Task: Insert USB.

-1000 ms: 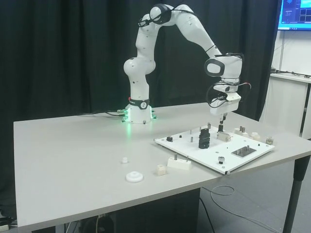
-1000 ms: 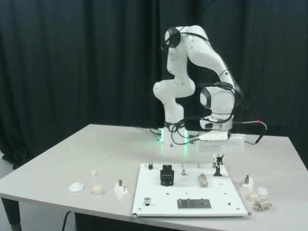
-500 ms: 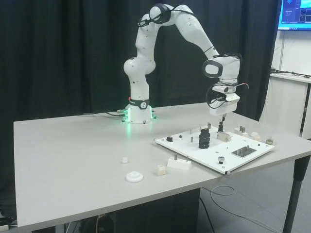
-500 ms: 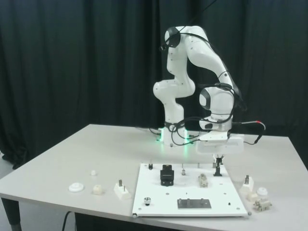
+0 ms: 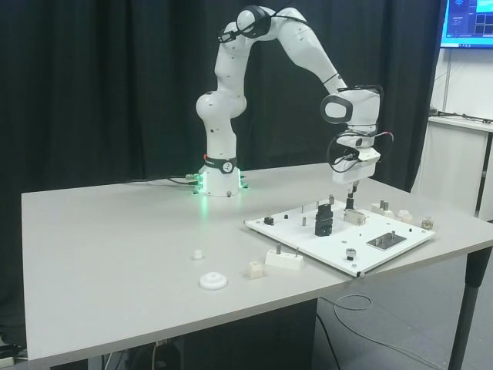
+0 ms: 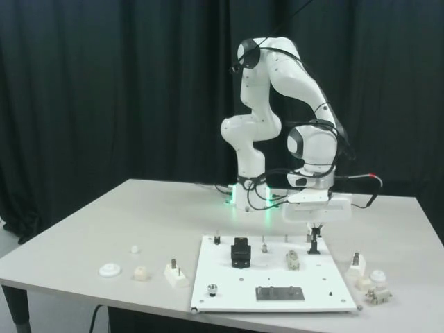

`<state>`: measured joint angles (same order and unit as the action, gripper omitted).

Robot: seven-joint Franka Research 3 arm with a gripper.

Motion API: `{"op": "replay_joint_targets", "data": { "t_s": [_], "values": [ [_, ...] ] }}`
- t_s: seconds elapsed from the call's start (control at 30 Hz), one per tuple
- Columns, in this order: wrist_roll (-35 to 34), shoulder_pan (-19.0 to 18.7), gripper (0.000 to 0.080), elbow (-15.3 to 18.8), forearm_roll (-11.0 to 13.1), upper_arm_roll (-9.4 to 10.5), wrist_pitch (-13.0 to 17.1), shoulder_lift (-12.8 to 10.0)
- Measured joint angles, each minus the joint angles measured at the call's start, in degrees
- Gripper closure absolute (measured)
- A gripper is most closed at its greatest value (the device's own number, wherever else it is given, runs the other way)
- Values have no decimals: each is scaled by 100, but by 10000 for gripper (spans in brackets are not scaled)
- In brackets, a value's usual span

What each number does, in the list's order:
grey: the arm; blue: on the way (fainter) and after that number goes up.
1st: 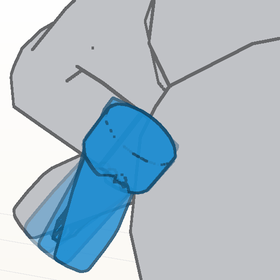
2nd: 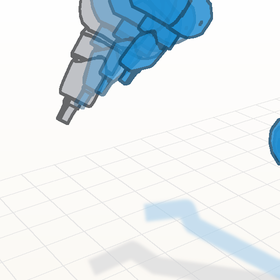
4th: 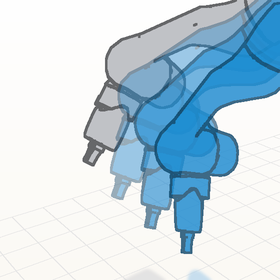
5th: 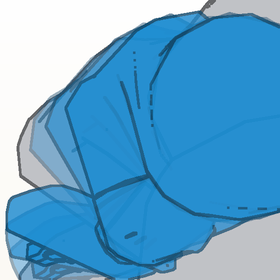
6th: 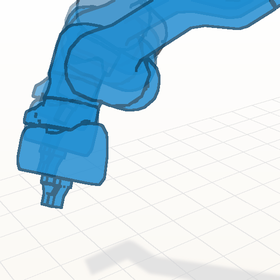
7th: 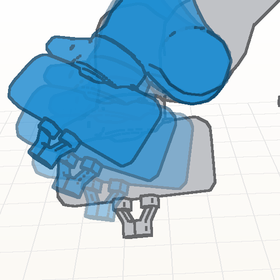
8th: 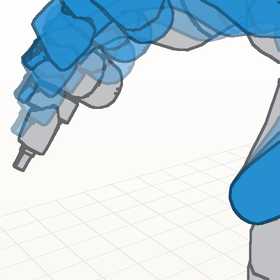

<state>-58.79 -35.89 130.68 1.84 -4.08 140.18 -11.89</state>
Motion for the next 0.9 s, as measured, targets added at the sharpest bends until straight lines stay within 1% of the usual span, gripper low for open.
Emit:
{"op": "replay_joint_targets", "data": {
  "t_s": [0.33, 0.37, 0.53, 0.57, 0.87, 0.9],
  "values": [
    [78, -1, 732, 1, -9, 2, 4, 31],
    [78, -1, 643, 0, -9, 2, 2, 49],
    [78, -1, 643, -7, -9, 0, -31, 166],
    [78, 0, 235, -10, -9, -1, -47, 198],
    [78, 11, 235, -64, -29, -36, -286, 450],
    [78, 13, 16, -69, -35, -38, -308, 470]
  ]
}}
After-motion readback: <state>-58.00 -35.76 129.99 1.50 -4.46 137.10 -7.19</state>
